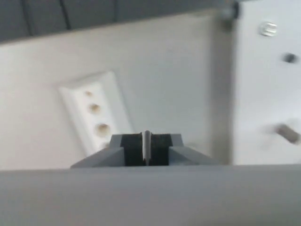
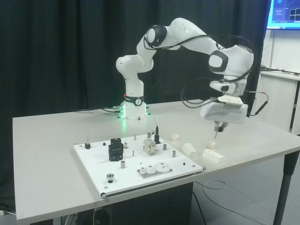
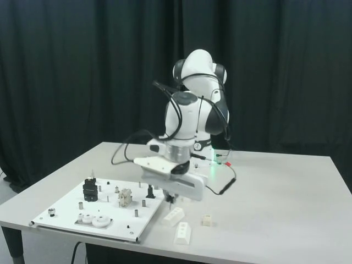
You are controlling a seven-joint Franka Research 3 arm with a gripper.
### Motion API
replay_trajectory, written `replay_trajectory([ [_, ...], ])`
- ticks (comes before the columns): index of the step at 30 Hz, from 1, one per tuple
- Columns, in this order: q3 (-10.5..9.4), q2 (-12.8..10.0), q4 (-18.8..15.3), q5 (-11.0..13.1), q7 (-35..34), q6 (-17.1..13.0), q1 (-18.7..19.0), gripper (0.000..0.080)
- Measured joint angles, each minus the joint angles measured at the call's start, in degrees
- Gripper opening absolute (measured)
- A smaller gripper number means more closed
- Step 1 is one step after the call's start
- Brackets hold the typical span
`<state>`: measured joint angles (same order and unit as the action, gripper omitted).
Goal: Insert round peg 1.
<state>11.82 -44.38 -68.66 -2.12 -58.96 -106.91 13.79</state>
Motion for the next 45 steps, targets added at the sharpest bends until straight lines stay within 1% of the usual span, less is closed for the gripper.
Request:
replay_trajectory([
  [6,0.31,2.5,0.0,-4.5,1.0,5.2,-1.0,0.0031],
  [11,0.20,4.8,0.0,-7.9,4.3,10.2,-3.1,0.0031],
  [14,-0.06,6.2,-0.1,-9.0,6.8,12.5,-4.9,0.0031],
  [18,-0.26,7.9,-0.3,-9.3,10.6,14.1,-7.5,0.0031],
  [25,-0.33,9.6,-0.9,-9.2,16.9,14.8,-11.7,0.0031],
  [35,-0.32,10.2,-2.7,-9.2,23.3,14.7,-15.7,0.0031],
  [41,-0.15,10.5,-4.7,-9.2,26.2,13.3,-17.4,0.0031],
  [45,0.02,11.0,-6.5,-9.2,27.3,11.7,-18.2,0.0031],
])
